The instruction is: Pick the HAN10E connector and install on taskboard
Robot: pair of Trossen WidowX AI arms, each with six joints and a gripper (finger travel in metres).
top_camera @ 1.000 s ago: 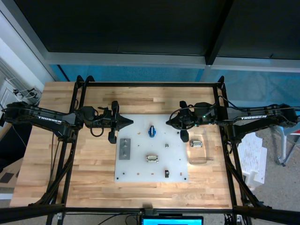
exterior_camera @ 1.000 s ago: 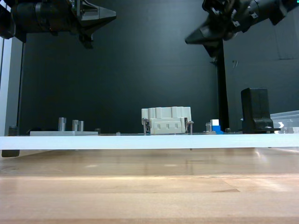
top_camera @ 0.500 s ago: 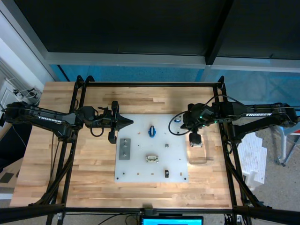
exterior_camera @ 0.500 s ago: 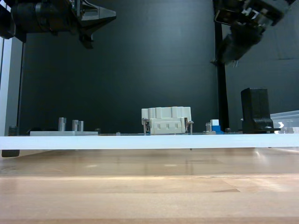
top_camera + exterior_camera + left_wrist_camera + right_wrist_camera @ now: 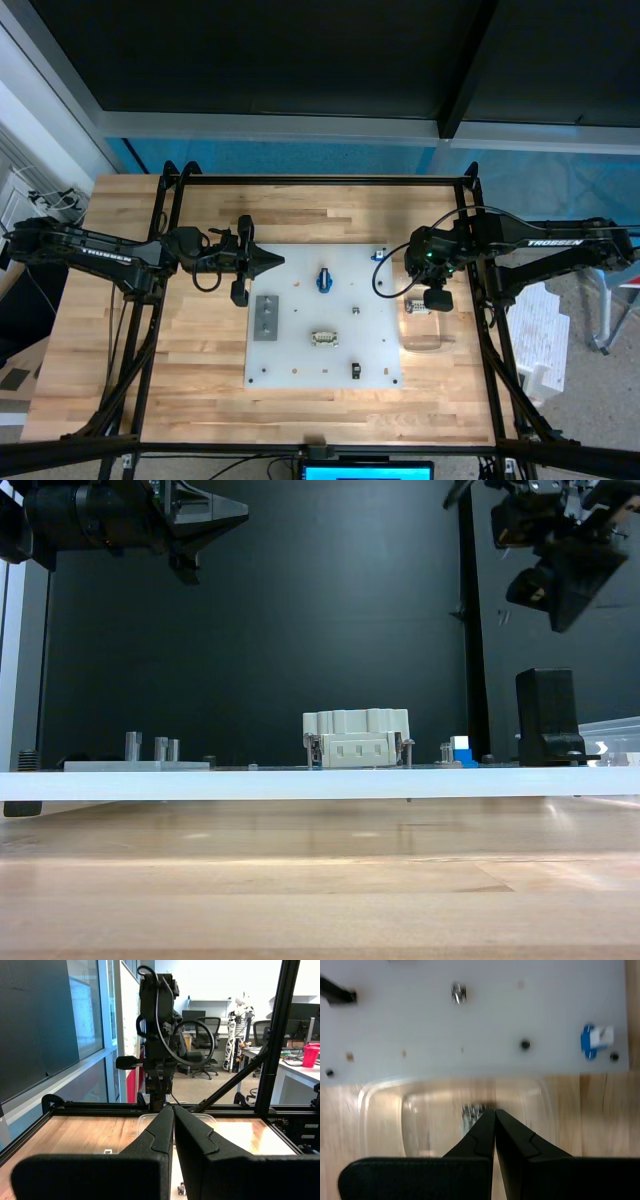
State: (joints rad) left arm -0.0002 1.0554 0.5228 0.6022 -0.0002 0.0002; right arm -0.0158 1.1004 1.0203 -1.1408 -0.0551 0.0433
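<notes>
The HAN10E connector point(image 5: 416, 307) is a small beige block lying in a clear tray point(image 5: 424, 340) right of the taskboard point(image 5: 290, 350); the right wrist view shows the connector point(image 5: 471, 1112) blurred, just beside the fingertips. My right gripper point(image 5: 437, 300) hangs above the tray, pointing down, fingers shut and empty point(image 5: 495, 1111). It is high over the table in the low view point(image 5: 555, 605). My left gripper point(image 5: 272, 262) hovers shut over the board's far left corner, holding nothing point(image 5: 173, 1108).
On the taskboard stand a grey metal block point(image 5: 266, 317), a blue knob point(image 5: 323, 279), a beige connector base point(image 5: 323, 340) and a black part point(image 5: 356, 371). A small blue-and-white piece point(image 5: 594, 1040) sits at the board's edge near the tray. Black frame rails surround the table.
My right arm swung rightward from over the board's far right part to above the tray, and its gripper tipped downward. The left arm has not moved.
</notes>
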